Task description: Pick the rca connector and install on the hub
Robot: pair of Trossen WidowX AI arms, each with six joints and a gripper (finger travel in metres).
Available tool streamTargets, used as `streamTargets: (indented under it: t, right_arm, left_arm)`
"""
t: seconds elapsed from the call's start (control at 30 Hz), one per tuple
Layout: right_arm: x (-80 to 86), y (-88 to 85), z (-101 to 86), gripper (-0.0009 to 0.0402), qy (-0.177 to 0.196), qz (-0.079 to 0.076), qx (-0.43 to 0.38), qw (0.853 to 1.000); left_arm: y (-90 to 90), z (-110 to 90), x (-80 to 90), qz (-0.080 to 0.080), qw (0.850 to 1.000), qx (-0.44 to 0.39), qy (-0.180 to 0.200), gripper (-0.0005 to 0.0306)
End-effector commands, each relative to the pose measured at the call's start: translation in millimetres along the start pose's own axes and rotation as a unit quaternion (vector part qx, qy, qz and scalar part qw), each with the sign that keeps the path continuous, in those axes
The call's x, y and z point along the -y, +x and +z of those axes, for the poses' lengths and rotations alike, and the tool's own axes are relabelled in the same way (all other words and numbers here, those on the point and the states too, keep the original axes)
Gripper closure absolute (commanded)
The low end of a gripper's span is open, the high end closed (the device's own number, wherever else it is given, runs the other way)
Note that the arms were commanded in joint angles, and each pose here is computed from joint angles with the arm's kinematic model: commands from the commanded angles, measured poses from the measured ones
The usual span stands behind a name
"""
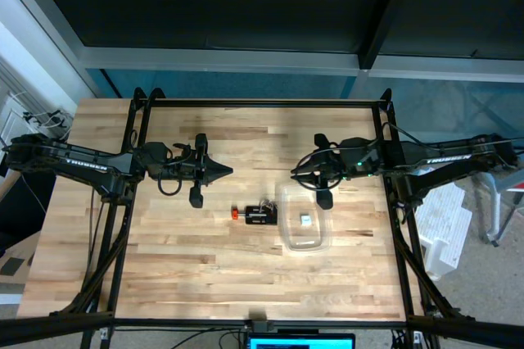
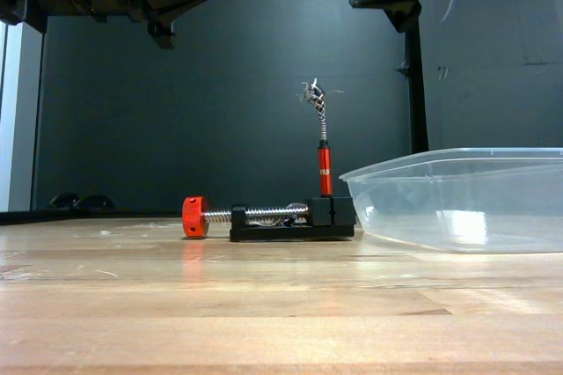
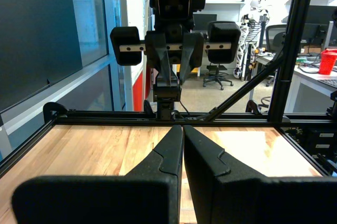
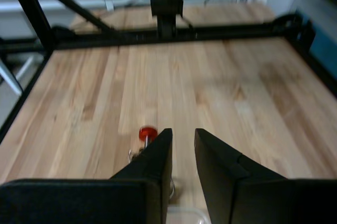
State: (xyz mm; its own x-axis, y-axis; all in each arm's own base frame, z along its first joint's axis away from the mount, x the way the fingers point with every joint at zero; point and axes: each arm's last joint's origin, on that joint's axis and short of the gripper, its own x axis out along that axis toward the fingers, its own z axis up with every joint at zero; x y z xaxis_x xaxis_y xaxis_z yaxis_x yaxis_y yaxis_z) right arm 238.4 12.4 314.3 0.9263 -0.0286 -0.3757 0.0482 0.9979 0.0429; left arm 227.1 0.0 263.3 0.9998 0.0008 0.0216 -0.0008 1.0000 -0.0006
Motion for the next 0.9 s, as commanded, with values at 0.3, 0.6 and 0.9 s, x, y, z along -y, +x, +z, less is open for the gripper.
streamTargets:
  t: [0.3,0.6,0.9]
  right_arm:
    - [10.4,-13.8,-25.1,0.0393,-0.003,-0.008,0.121,0.993]
    - [11.6,-18.4,-42.1,0.0393,-0.009,-0.002,0.175,0.985]
    - [11.5,-19.6,-50.6,0.0393,-0.009,0.011,0.189,0.982]
  left_arm:
    - [0.1,0,0.0,0.0,1.0,0.0,0.0,0.03]
    - [0.1,0,0.0,0.0,1.0,0.0,0.0,0.03]
    - [0.1,0,-0.1,0.0,1.0,0.0,0.0,0.03]
